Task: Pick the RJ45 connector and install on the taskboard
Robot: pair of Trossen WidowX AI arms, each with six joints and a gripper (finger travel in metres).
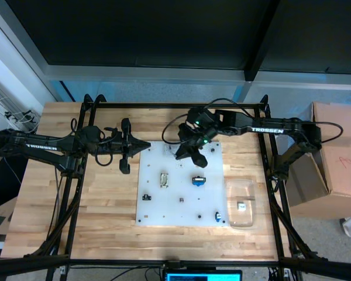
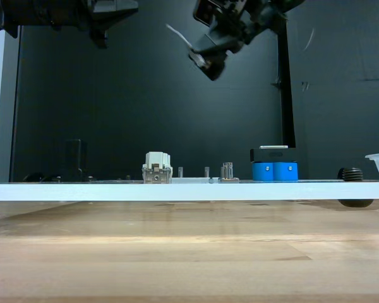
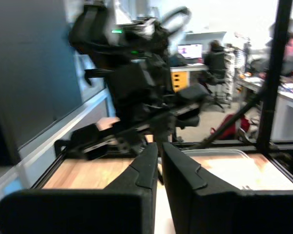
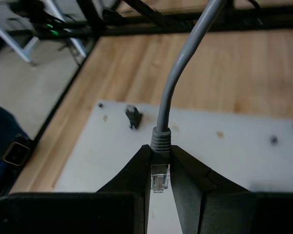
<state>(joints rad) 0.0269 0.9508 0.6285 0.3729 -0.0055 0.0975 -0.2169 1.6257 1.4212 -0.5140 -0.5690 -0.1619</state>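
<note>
Pinching clear-plastic RJ45 connector (image 4: pixel 159 177), right hand (image 1: pixel 191 156) above white taskboard (image 1: pixel 164 206); left hand (image 1: pixel 144 146) beside.

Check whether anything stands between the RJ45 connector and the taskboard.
Nothing visible does. The right pincer holds the RJ45 connector high above the taskboard; the left pincer, shut and empty, hovers by the board's left edge.

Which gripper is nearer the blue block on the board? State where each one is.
Right. The right gripper hangs above the board just behind the blue block, shut on the RJ45 connector. The left gripper is raised at the board's left edge, shut, empty.
</note>
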